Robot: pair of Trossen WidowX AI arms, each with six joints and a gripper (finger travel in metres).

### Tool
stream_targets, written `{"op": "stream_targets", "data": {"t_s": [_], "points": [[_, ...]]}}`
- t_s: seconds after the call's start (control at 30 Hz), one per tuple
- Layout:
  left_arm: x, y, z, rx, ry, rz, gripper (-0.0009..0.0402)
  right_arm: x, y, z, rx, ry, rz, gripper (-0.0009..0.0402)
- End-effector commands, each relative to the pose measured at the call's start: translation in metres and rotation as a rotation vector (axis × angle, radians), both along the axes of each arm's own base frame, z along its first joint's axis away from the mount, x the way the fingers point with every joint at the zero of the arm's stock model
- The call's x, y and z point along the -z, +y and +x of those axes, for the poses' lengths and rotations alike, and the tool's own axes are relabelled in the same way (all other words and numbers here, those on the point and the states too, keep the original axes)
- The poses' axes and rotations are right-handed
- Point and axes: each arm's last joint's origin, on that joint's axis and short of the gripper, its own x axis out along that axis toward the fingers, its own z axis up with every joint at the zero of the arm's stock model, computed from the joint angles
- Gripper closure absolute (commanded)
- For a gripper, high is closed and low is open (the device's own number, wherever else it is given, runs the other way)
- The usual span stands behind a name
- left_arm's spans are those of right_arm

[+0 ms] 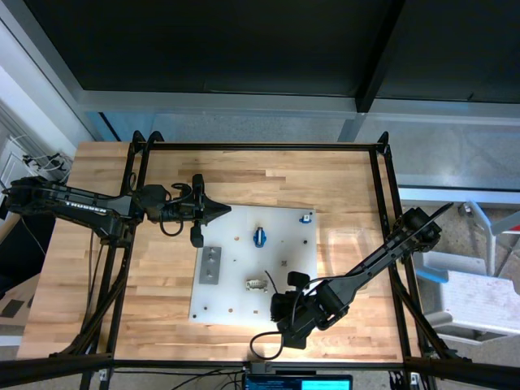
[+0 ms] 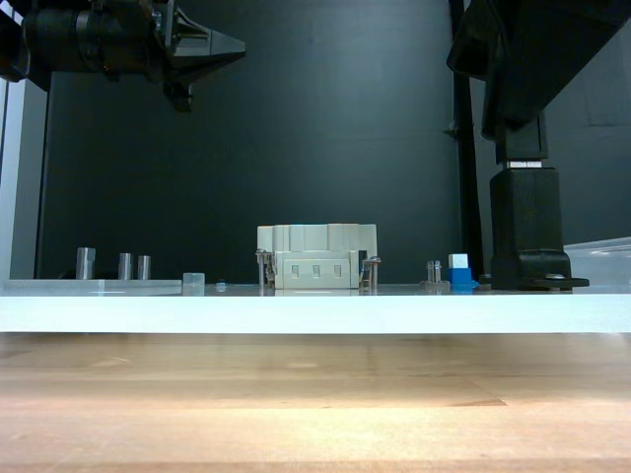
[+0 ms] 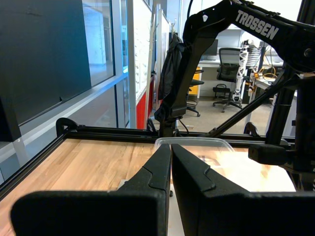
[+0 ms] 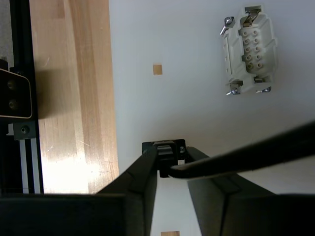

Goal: Remove the USB connector from the USB hub and place in the container

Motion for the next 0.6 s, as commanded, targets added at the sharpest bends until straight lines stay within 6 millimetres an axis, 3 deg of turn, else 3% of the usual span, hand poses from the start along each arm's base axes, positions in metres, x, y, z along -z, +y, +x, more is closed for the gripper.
{"op": "stream_targets", "data": {"t_s": [0.03,0.13,0.6], "points": [[-0.0001,0.0,0.0,0.0,0.0,0.0,0.0392,0.0001,-0.0001,-0.0001,-0.008,0.001,-0.006,0.0366],[-0.0001,0.0,0.0,0.0,0.0,0.0,0.0392,0.0,-0.0001,-0.0001,-0.019,0.001,-0.011,0.0397],[-0.0002,0.0,0.0,0.0,-0.001,0.0,0.0392,-0.0006,-0.0007,0.0007,-0.033,0.006,-0.007,0.0394]]}}
